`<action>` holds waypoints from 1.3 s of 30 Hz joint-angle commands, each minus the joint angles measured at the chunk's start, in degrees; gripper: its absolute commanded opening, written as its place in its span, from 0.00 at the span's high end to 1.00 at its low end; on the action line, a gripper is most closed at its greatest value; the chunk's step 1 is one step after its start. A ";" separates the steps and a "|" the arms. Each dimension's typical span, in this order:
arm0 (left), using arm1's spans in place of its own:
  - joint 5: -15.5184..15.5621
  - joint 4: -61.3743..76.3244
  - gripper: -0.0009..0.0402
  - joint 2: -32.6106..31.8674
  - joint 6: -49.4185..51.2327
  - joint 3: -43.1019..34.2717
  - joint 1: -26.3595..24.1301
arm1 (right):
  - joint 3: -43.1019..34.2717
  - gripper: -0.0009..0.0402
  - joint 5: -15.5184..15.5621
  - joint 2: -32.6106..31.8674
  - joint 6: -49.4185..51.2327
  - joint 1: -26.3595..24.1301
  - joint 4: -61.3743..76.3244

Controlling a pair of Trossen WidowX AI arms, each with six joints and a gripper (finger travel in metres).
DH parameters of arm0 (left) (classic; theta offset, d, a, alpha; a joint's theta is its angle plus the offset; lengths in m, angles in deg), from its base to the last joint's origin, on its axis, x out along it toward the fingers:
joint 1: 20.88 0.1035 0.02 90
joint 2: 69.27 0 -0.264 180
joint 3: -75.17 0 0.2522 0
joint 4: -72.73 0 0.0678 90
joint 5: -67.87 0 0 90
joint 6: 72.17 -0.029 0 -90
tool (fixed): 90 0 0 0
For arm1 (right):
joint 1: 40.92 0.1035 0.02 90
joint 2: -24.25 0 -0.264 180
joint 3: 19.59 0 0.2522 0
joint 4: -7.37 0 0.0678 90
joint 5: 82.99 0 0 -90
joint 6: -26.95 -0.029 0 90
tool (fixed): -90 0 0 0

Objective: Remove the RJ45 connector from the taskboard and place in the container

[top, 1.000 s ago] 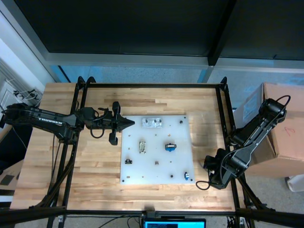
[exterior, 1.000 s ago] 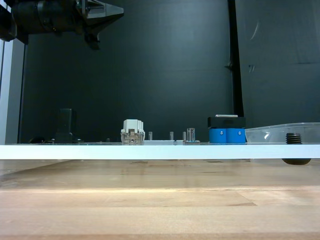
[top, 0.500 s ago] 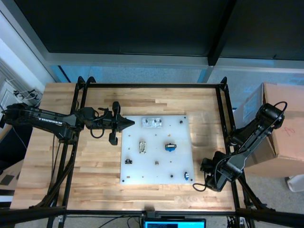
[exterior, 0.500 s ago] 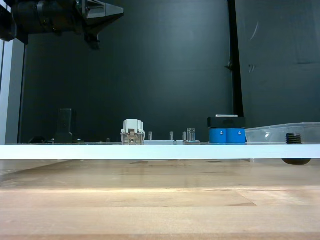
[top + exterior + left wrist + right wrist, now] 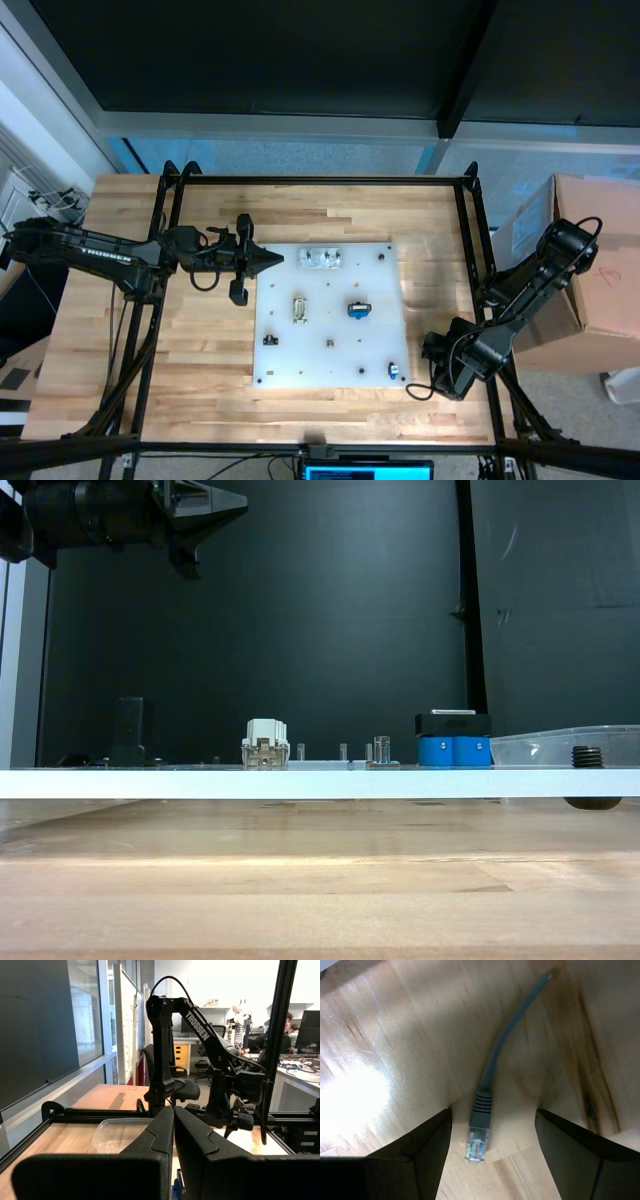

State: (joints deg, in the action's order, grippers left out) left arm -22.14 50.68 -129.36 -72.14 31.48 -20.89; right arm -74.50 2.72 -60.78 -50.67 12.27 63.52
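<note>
Right wrist view: the right gripper (image 5: 493, 1110) has its two dark fingers (image 5: 427, 1155) spread wide, grasping nothing. Between them, touching neither, lies the RJ45 connector (image 5: 477, 1142). It is a clear plastic plug with a grey boot and a short grey cable. It rests free on the light wooden table (image 5: 380, 1035), clear of its seat.

High view: the right gripper sits low over the table, with the white square task board (image 5: 330, 320) just to its left, at the board's near right corner. The left gripper (image 5: 268, 259) hangs over the board's far left corner, its fingers pressed together on nothing. A clear plastic container (image 5: 322, 259) stands on the board just ahead of its tips.

Low view: the left gripper is raised well above the board.
</note>
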 commanded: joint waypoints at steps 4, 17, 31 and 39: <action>0.00 0.00 0.98 -0.02 -0.02 -0.02 0.00 | 1.01 0.51 0.92 0.00 0.11 -0.04 -1.49; 0.00 -0.02 0.98 -0.02 -0.02 -0.02 0.02 | 0.33 0.80 0.90 0.09 0.61 -0.07 -1.53; 0.00 -0.02 0.98 0.00 -0.02 -0.02 0.00 | -0.52 0.97 0.87 2.97 2.75 -0.09 0.42; 0.00 0.00 0.98 -0.02 -0.02 -0.02 0.00 | -5.16 0.98 0.87 9.75 4.07 -1.84 12.24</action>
State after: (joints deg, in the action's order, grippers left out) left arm -22.14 50.68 -129.36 -72.16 31.46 -20.89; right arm -78.74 3.74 -52.34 -47.13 11.06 73.64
